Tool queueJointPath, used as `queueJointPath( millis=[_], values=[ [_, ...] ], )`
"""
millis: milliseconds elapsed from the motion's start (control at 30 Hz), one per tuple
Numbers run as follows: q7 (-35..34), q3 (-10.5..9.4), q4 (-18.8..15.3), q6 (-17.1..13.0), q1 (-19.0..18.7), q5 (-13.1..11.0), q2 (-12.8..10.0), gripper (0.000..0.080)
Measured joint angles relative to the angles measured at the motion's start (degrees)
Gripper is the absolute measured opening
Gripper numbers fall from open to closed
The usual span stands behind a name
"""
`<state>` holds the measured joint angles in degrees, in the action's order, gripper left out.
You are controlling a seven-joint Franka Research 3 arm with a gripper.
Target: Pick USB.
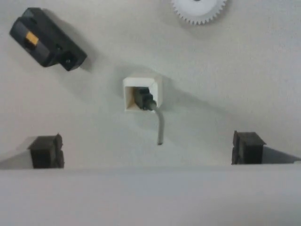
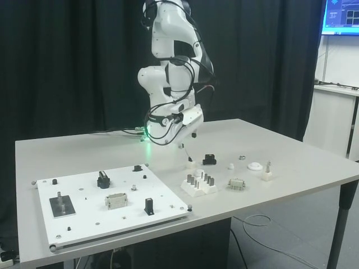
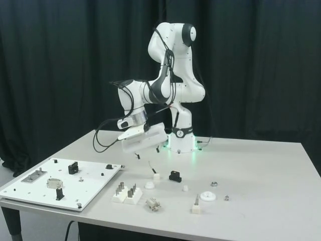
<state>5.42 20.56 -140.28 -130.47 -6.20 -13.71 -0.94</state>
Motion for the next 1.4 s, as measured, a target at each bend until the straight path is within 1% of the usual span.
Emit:
queueJointPath(
  millis=[367, 600, 1033, 1233, 1400],
  values=[
    [0.9, -0.01, 0.0, -2.7, -1.2, -1.5, -4.0, 0.08],
    [1.3, 0.0, 0.2, -3.4, -1.6, -2.0, -6.0, 0.08],
    [1.9, -0.01, 0.2, -4.1, -2.2, -3.0, -8.3, 0.08],
    [2.4, -0.01, 0.2, -4.3, -2.5, -3.9, -9.2, 0.08],
    [2.8, -0.01, 0.2, -4.8, -2.8, -4.0, -9.9, 0.08]
  ],
)
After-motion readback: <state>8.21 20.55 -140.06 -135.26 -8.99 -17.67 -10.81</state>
